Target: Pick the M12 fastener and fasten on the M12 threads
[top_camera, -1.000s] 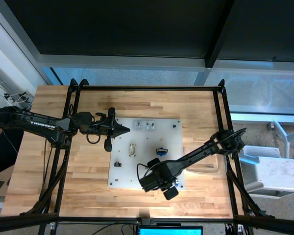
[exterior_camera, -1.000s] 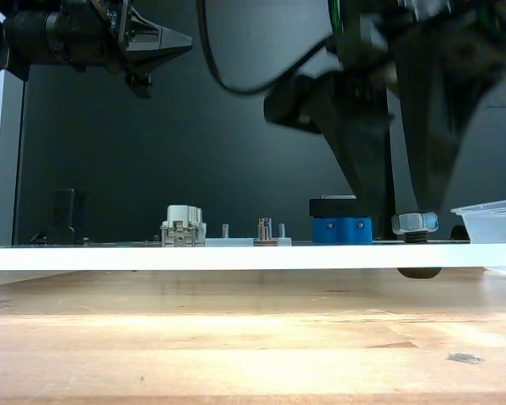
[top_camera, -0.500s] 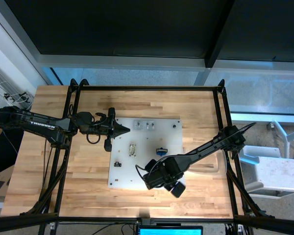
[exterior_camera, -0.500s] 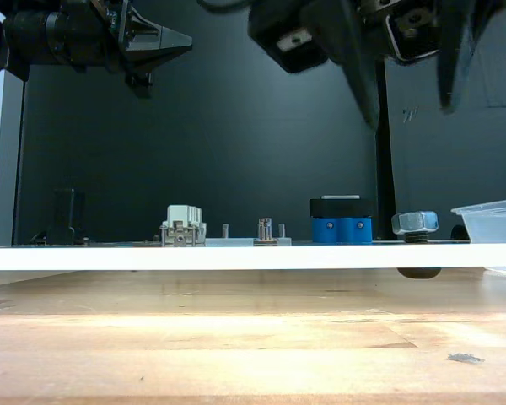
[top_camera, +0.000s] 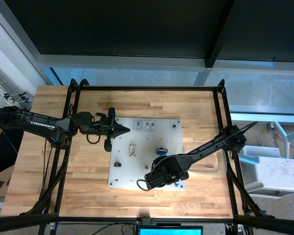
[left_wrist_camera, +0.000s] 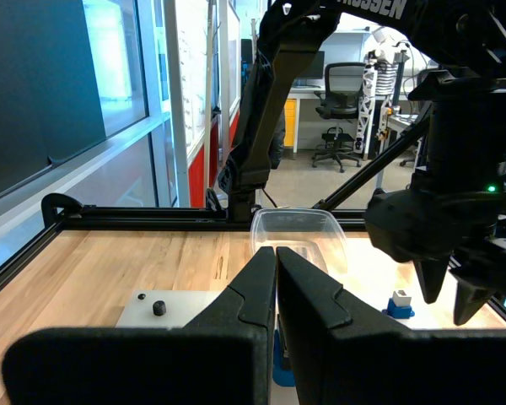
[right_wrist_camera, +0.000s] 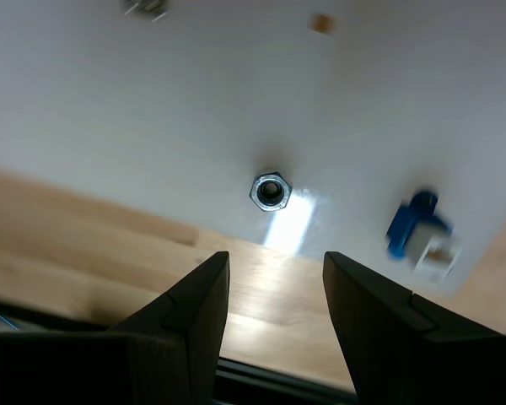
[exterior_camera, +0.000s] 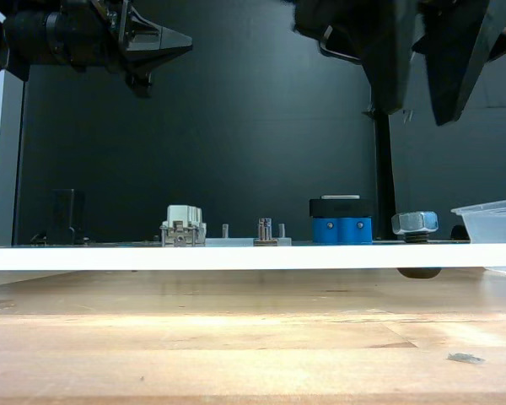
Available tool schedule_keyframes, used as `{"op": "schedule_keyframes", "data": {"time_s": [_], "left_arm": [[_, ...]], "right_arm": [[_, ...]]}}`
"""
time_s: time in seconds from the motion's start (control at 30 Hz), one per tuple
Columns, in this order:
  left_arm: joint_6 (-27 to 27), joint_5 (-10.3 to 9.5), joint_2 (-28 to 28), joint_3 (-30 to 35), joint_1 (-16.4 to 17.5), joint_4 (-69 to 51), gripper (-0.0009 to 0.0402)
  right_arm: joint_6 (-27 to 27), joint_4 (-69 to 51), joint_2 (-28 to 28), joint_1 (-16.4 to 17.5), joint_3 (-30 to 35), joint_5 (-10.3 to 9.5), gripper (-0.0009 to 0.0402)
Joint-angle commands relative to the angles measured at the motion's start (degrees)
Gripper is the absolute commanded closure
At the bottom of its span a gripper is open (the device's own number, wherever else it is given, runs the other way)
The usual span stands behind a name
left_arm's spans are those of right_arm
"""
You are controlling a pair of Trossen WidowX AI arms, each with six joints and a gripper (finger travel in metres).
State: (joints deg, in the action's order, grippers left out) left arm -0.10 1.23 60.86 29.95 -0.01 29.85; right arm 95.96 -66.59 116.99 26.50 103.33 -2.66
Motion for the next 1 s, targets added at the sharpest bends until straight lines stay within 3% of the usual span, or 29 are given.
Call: {"op": "schedule_keyframes", "data": {"time_s": [0.03, 0.2, 0.33, 0.7, 0.77, 0.87, 1.0], "left_arm": [[0.0, 0.02, 0.0, 0.0, 0.0, 0.0, 0.0393], [0.0, 0.02, 0.0, 0.0, 0.0, 0.0, 0.0393], [0.0, 0.02, 0.0, 0.0, 0.0, 0.0, 0.0393], [0.0, 0.02, 0.0, 0.0, 0.0, 0.0, 0.0393], [0.0, 0.02, 0.0, 0.0, 0.0, 0.0, 0.0393], [0.0, 0.02, 0.0, 0.0, 0.0, 0.0, 0.0393], [0.0, 0.02, 0.0, 0.0, 0.0, 0.0, 0.0393]], "right_arm": [[-12.8, -0.1, 0.1, 0.1, 0.0, 0.04, 0.024], [-36.0, -0.2, 0.1, 0.1, 0.0, 0.04, 0.024], [-45.7, -0.2, 0.1, 0.2, 0.0, 0.11, 0.024], [-59.1, -0.4, 0.1, 0.4, -3.7, 0.72, 0.0241], [-61.4, -0.1, 0.1, 0.4, -4.6, 1.92, 0.0249], [-62.5, 0.1, 0.1, 0.4, -5.2, 4.28, 0.0286], [-62.7, 0.6, 0.1, 0.5, -5.4, 4.42, 0.0373]]}}
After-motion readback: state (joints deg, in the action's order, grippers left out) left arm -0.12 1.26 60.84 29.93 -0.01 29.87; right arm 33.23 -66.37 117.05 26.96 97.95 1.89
